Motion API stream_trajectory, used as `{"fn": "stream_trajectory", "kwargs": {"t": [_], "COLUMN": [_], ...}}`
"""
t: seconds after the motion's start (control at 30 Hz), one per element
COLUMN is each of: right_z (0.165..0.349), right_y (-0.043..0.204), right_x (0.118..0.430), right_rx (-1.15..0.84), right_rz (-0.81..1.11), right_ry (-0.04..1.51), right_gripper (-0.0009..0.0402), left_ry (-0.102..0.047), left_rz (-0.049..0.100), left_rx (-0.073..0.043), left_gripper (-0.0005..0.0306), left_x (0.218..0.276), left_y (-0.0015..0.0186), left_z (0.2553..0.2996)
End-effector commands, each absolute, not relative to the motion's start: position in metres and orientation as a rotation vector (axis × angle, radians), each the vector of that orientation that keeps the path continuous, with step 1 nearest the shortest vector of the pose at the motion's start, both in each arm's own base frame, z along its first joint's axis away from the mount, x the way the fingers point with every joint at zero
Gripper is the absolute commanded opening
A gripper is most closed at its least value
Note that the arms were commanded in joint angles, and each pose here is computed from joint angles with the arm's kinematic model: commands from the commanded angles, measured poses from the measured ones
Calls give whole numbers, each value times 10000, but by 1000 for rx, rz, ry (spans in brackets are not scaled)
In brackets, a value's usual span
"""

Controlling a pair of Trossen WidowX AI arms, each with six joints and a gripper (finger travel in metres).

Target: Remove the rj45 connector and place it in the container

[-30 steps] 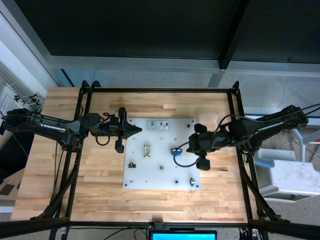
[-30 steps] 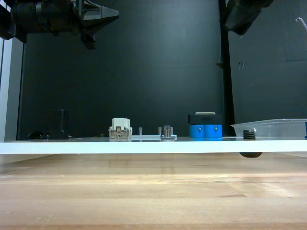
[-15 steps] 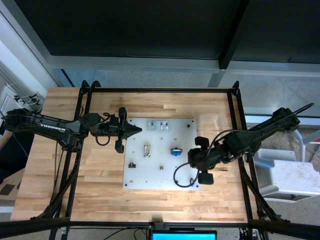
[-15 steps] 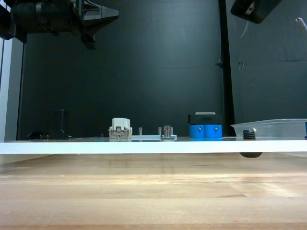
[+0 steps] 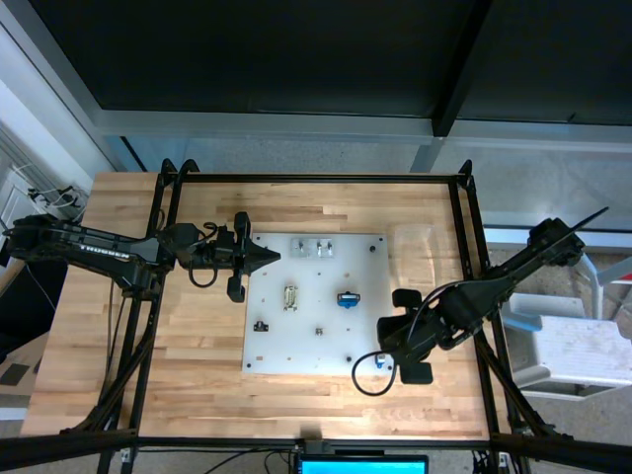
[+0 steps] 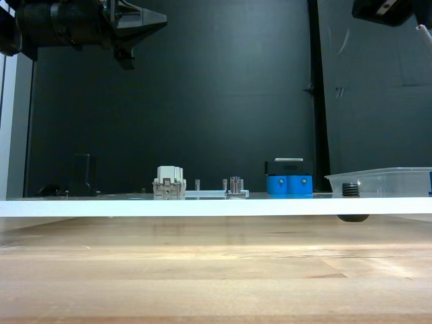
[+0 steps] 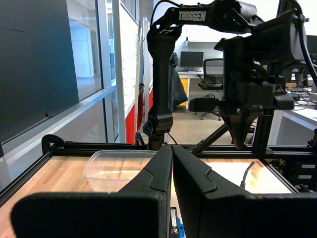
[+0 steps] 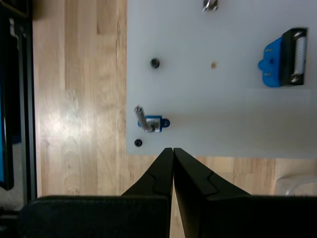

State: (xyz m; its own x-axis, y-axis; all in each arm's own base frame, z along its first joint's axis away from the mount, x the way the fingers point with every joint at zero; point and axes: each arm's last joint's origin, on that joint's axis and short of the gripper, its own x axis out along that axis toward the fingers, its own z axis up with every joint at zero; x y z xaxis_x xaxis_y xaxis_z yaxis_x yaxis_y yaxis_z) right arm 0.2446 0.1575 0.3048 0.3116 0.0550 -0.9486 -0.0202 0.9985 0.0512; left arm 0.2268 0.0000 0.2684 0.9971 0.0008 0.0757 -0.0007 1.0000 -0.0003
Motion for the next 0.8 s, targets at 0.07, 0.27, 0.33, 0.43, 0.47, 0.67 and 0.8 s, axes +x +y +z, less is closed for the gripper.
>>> {"fn": "stream_trajectory", "kwargs": {"t": [0.07,0.27,0.33,0.43,0.47,0.67,0.8], "right_z": [2964,2885,2854,2831,2817,2716,2656], "right_y": [1647,1700,1713,1724,1731,1780,1805], "right_x": [2464,2493,2510,2520,2526,2577,2606], "right_rx": [21,23,28,24,22,5,-5], "right_rz": [67,44,29,28,27,20,16], "right_ry": [1290,1311,1318,1324,1328,1350,1362], "right_gripper": [21,92,119,157,169,205,209], "left_ry": [-76,-76,-76,-76,-76,-76,-76], "left_rz": [0,0,1,1,0,1,1], "left_rx": [0,0,0,0,0,0,0], "left_gripper": [1,1,1,1,1,1,1], "left_x": [2269,2269,2269,2269,2269,2269,2269], "left_y": [0,0,1,1,0,1,1], "left_z": [2685,2685,2685,2685,2685,2685,2685]}}
